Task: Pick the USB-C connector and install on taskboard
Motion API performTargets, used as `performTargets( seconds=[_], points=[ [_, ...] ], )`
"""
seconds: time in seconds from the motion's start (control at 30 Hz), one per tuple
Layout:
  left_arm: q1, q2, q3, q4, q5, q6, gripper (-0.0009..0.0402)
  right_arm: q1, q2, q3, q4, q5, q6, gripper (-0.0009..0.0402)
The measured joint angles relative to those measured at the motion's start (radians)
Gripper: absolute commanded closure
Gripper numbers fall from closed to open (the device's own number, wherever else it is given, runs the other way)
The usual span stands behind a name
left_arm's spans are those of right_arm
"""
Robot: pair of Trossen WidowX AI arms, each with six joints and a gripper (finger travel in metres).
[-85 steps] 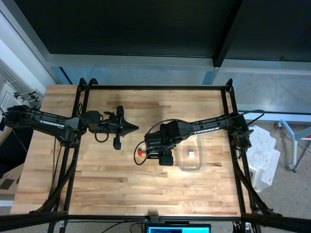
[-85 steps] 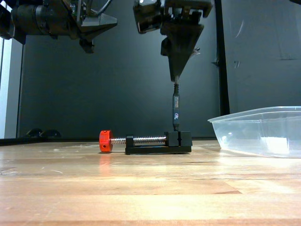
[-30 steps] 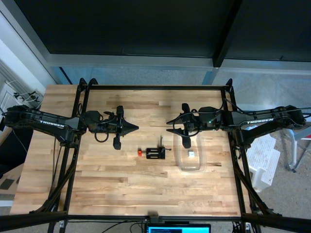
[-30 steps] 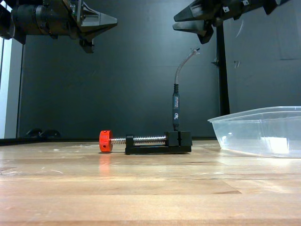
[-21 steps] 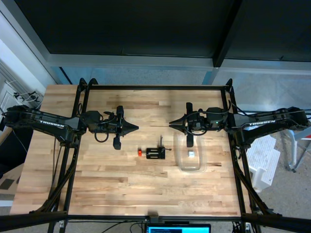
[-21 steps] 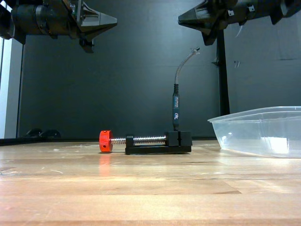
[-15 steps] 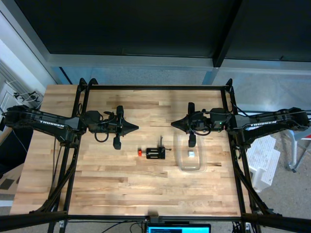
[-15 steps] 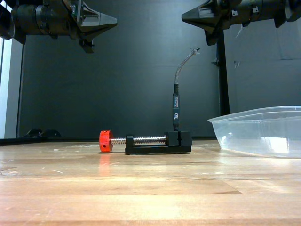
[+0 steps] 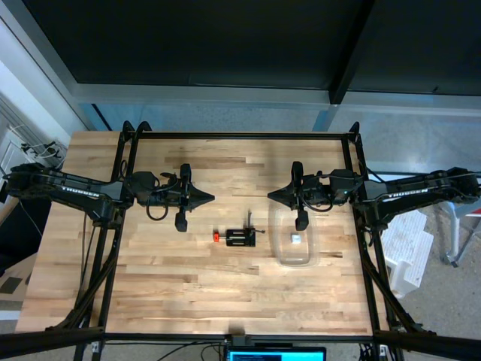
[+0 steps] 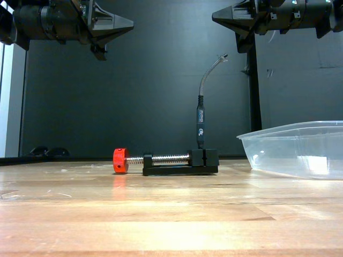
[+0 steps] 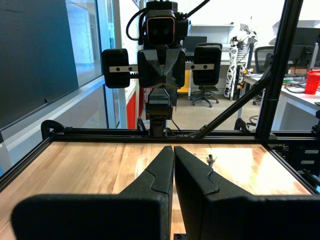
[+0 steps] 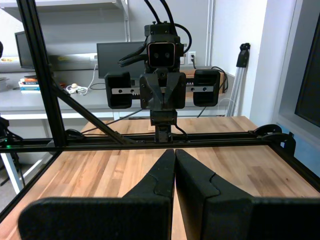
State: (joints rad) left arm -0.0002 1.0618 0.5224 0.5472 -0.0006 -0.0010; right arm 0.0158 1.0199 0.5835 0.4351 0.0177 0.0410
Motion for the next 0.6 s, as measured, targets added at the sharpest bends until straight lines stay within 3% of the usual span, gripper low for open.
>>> performTargets(
  seconds=[0.13,0.27,0.6],
  points=[
    [0.0,0.0,0.0,0.0,0.0,0.0,0.0393,0.0,0.0,-0.013,0.045,-0.018,-0.005,0.0393],
    [0.0,0.0,0.0,0.0,0.0,0.0,0.0393,0.0,0.0,-0.025,0.05,0.015,-0.005,0.0393],
    [0.0,0.0,0.0,0.0,0.0,0.0,0.0393,-0.001,0.001,-0.033,0.05,0.015,0.003,0.0393]
  ],
)
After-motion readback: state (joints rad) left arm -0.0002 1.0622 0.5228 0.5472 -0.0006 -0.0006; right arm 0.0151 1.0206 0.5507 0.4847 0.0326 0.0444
